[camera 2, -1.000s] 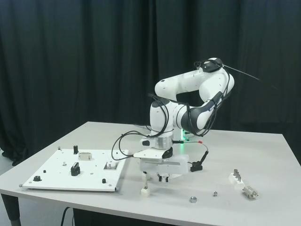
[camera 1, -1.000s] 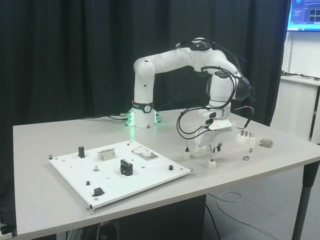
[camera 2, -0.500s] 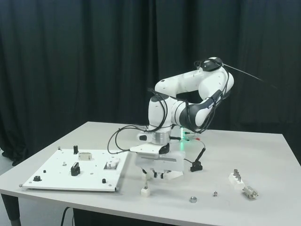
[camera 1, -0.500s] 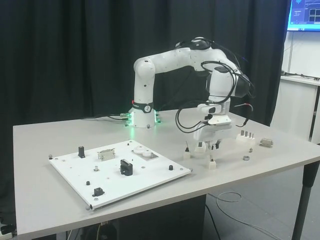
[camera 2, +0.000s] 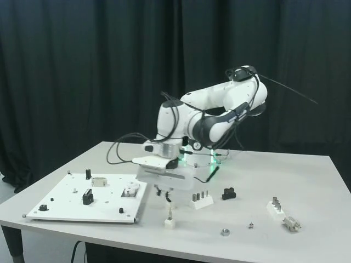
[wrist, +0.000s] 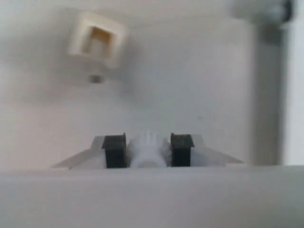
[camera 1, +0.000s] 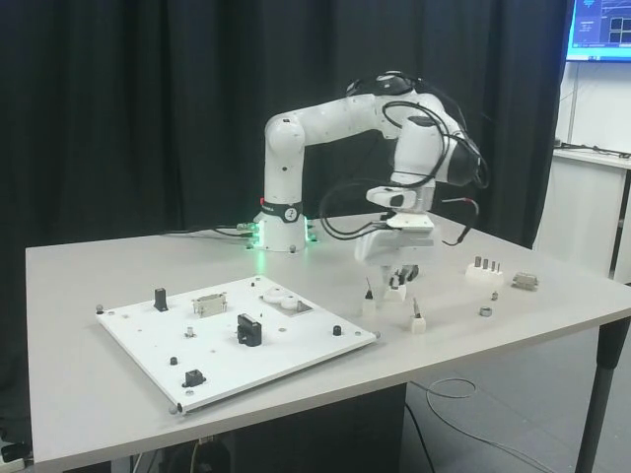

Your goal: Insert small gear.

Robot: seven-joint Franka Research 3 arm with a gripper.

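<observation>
- Item: small gear [wrist: 148, 150], white, toothed rim visible along its upper edge in the wrist view. Location: held between the two black fingertips of the gripper [wrist: 148, 151], in the air above the grey table [camera 1: 118, 266], not yet at the board.
- Jaws: closed narrowly on the gear, one black pad on each opposite flank, teeth showing between them.
- Handling, judged: a small moulded plastic part, light and stiff. It should not deform under the pinch, but the toothed rim gives the flat pads few contact lines, so it could rotate or slip if pressed off-axis.
- Best hold, judged: across the diameter as now, with the bore left free underneath for the shaft.
- Carrier: white arm [camera 2: 219, 101], wrist hanging between the loose fixtures and the board in both room views.
- Destination: white assembly board [camera 1: 227, 335] on the table. It carries a white gear mount [camera 1: 279, 296] near its far edge. Its shaft is too small to make out.
- Nearby: small white peg stand [camera 2: 169, 221] and a white block with pins [camera 2: 201, 199] on the table close under the gripper; a square white holder [wrist: 97, 39] seen below in the wrist view.
- Risk, judged: teeth binding on a neighbouring gear during seating.
</observation>
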